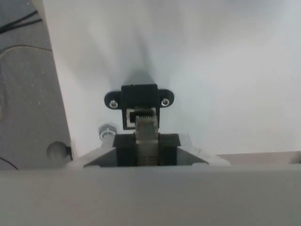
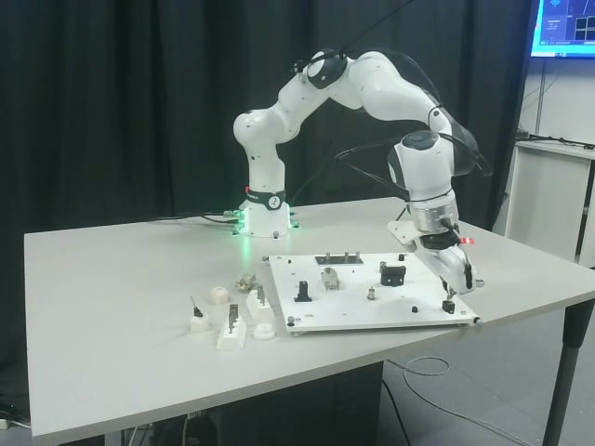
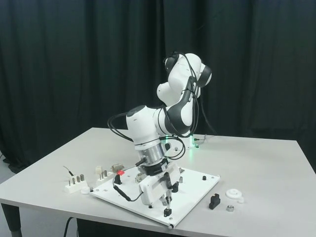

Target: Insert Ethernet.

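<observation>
Ethernet plug point(image 1: 146, 126): held in the gripper point(image 1: 146, 157), fingers closed on its body, nose pointing down at the socket. Its tip sits right at the mouth of the Ethernet socket point(image 1: 139, 101), a black block with two screwed ears fixed to the white board point(image 1: 225, 70). In the wrist view the plug's front edge overlaps the socket opening; whether it has actually entered or is only touching the lip I cannot tell.

Step in hand, as I judge it: final alignment, start of insertion. Plug looks centred on the opening across its width. The next move calls for a straight push along the plug's axis with no sideways drift, until it seats; any tilt would likely jam the nose on the socket rim.

Room views: the gripper point(image 2: 450, 295) is low over the board's near corner, by the table point(image 2: 112, 279) edge, the arm point(image 2: 372, 84) bent over it from the base.

Containers: none proper. The board carries several small black and grey fixtures point(image 2: 392, 273) on its top. Off the board, loose white parts point(image 2: 232, 325) lie on the table; nothing sits inside them that I can make out.
</observation>
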Controlling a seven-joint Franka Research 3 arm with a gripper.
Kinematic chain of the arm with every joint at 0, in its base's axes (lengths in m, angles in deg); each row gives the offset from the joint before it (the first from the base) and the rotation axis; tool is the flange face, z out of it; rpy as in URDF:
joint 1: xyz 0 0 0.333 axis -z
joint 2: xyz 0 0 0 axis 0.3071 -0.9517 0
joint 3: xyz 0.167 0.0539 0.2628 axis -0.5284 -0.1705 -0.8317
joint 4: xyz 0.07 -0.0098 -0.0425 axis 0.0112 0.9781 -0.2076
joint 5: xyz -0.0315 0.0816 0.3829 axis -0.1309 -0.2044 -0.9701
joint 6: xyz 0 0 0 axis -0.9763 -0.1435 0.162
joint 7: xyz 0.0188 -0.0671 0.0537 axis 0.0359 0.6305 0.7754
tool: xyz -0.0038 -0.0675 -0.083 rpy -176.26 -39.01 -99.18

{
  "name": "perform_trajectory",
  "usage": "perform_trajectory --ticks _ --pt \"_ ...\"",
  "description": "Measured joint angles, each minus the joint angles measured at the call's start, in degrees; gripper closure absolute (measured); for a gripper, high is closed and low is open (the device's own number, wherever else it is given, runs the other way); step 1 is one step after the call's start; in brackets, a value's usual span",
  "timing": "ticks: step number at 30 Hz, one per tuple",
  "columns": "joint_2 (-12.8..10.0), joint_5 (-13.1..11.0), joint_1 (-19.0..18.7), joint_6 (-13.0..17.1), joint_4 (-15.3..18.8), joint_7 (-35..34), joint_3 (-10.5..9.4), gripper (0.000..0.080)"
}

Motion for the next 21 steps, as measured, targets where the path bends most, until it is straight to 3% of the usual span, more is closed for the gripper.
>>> perform_trajectory --ticks 12,21 --pt "0.0 -0.5 0.0 -0.9 -0.3 0.0 0.54 0.0707" --pt "-0.3 -2.4 0.1 -0.9 -0.3 0.0 0.66 0.0707"
